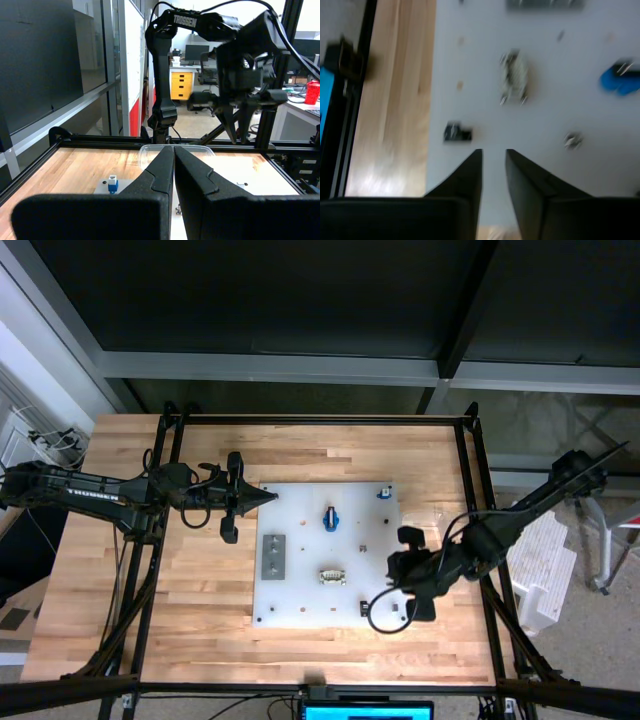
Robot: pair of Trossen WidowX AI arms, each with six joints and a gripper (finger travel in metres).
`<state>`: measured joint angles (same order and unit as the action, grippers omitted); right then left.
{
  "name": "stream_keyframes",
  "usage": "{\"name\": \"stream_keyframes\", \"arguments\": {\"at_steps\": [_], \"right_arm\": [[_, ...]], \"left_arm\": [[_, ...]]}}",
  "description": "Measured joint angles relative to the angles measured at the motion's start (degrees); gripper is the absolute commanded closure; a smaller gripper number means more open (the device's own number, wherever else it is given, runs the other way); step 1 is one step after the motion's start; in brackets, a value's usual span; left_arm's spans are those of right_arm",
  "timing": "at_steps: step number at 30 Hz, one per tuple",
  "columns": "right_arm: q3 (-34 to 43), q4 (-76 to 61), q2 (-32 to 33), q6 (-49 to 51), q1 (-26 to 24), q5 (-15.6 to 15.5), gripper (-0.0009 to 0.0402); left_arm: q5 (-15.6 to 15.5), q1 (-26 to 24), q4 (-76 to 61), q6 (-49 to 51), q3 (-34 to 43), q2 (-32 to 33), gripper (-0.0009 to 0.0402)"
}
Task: Pick the 16mm bar and install on taskboard
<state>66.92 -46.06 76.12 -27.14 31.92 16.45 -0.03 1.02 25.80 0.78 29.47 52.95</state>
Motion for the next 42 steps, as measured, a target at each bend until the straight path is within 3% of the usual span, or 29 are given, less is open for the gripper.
{"name": "stream_keyframes", "arguments": {"at_steps": [1,14,25,35,42], "right_arm": [[-0.07,1.01,-0.59,1.44,-1.01,0.37,0.0398],[-5.77,21.55,-7.48,16.55,-14.91,0.15,0.0393],[-11.23,39.85,-9.05,23.45,-25.46,-9.01,0.0394],[-19.63,55.41,-11.8,24.57,-30.62,-12.57,0.0394],[-25.11,63.43,-14.23,23.37,-33.97,-16.7,0.0394]], "left_arm": [[0.0,0.0,0.0,-0.02,0.02,0.0,0.0393],[0.0,0.0,0.0,-0.02,0.0,0.0,0.0393],[0.0,0.0,-0.11,0.0,0.02,0.0,0.0393],[0.0,0.0,-0.17,0.0,0.02,0.0,0.0393],[0.0,0.0,-0.2,-0.02,0.02,0.0,0.0393]]}}
